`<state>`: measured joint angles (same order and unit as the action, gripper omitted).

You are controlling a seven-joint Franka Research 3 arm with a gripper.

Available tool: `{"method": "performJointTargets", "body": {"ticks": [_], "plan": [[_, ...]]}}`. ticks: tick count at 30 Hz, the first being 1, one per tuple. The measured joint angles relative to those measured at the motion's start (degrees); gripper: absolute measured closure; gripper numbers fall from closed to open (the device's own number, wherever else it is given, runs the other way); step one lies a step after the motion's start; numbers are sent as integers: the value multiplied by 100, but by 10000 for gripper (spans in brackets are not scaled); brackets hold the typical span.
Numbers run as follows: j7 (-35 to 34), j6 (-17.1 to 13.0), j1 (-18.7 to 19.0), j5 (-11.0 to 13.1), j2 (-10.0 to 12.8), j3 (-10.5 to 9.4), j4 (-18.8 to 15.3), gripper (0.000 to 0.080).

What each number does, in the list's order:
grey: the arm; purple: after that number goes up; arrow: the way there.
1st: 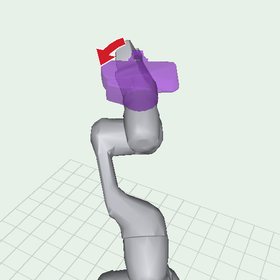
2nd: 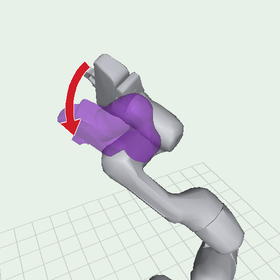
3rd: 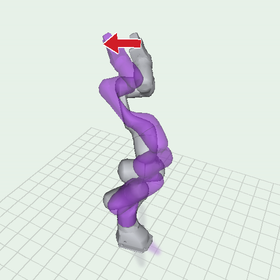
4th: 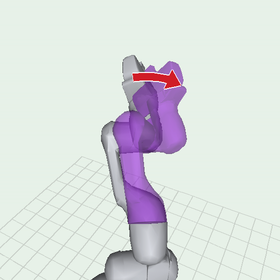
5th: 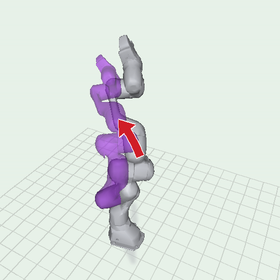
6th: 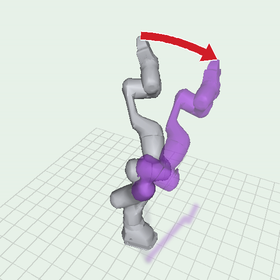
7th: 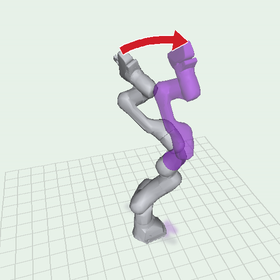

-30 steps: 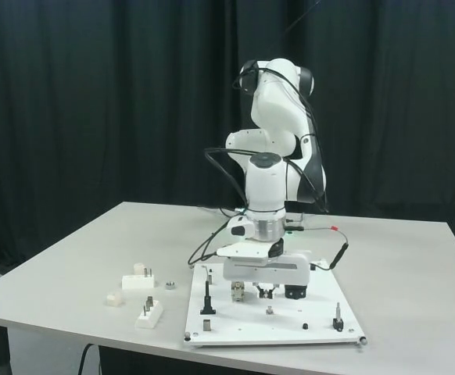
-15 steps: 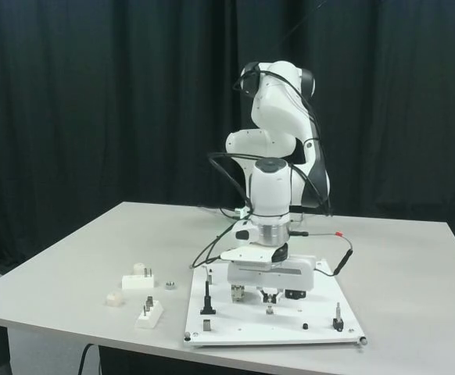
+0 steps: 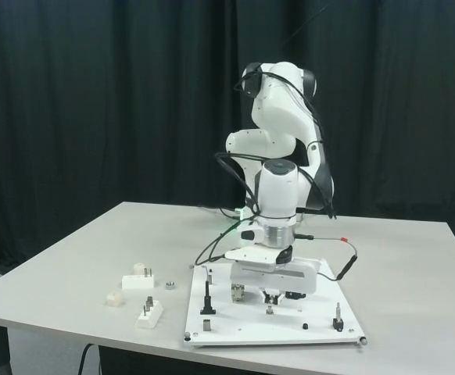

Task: Insert BNC.

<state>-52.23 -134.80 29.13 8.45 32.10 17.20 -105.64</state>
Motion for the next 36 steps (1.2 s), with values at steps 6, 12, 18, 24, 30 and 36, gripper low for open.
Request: {"method": "performJointTargets", "body": {"ticks": [6,12,18,24,30,36], "plan": [[-56,0,0,-75,3,-38,-15,678],[-56,0,-10,-77,3,-39,-60,678],[-56,-2,-32,-77,14,-39,-79,678],[-55,-89,-42,-77,42,-47,-80,678],[-4,-158,-67,-77,53,-83,-80,678],[46,-188,-108,-77,55,-90,-83,678]]}}
